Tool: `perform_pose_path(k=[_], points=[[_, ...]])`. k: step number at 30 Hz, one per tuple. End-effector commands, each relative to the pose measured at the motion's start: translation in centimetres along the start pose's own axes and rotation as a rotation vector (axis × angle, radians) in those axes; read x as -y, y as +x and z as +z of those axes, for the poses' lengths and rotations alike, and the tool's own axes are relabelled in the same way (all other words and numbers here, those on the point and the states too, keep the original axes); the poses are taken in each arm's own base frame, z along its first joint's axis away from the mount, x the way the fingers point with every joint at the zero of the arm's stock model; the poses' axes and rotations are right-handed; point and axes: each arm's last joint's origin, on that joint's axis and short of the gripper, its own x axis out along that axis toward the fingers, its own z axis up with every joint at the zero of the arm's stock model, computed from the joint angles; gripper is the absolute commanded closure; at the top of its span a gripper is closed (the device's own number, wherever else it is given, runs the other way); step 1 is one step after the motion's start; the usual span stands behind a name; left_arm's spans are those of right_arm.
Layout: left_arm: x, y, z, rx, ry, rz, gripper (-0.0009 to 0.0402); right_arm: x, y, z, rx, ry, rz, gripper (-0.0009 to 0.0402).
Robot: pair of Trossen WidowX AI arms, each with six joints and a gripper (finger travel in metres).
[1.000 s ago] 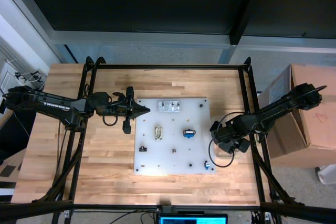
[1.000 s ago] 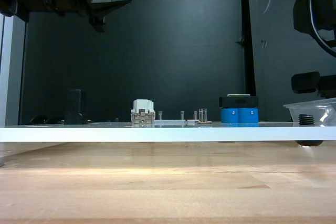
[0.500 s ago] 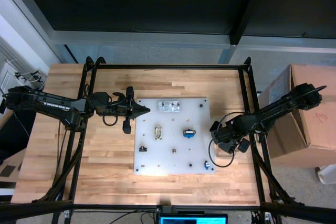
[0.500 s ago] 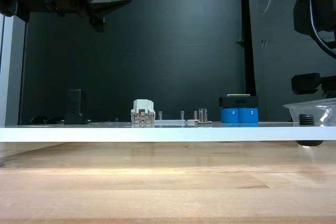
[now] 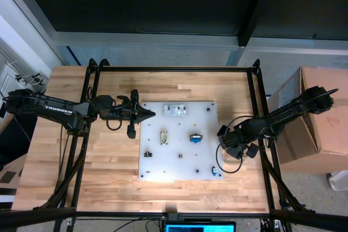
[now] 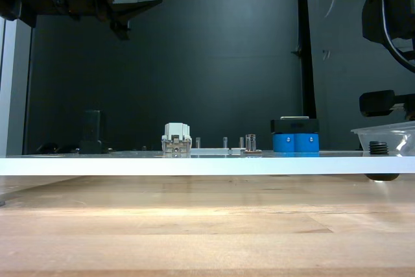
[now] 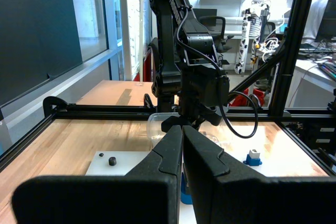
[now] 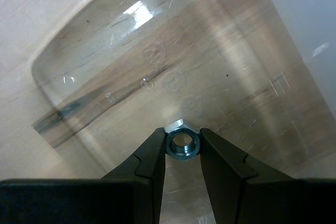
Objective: Pick the M12 nut and place it on its threads and fasten
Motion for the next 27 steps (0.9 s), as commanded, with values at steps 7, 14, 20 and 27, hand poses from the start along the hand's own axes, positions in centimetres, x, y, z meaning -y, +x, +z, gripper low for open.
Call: perform_pose_path(k=[7,14,20,27], points=[[0.0,0.0,0.0,0.000,0.000,0.000,0.0393,0.1,-0.8,0.2,0.008,-0.003,-0.006,0.0385],[0.0,0.0,0.0,0.001,0.000,0.000,0.0393,0.3,-3.4,0.5,-0.003,-0.004,0.002,0.0380],[0.0,0.0,0.0,0.001,0.000,0.000,0.0393,0.8,-6.3,1.4,0.007,-0.004,-0.005,0.0380],[0.0,0.0,0.0,0.001,0.000,0.000,0.0393,1.2,-9.2,2.0,0.024,-0.014,-0.017,0.0380]])
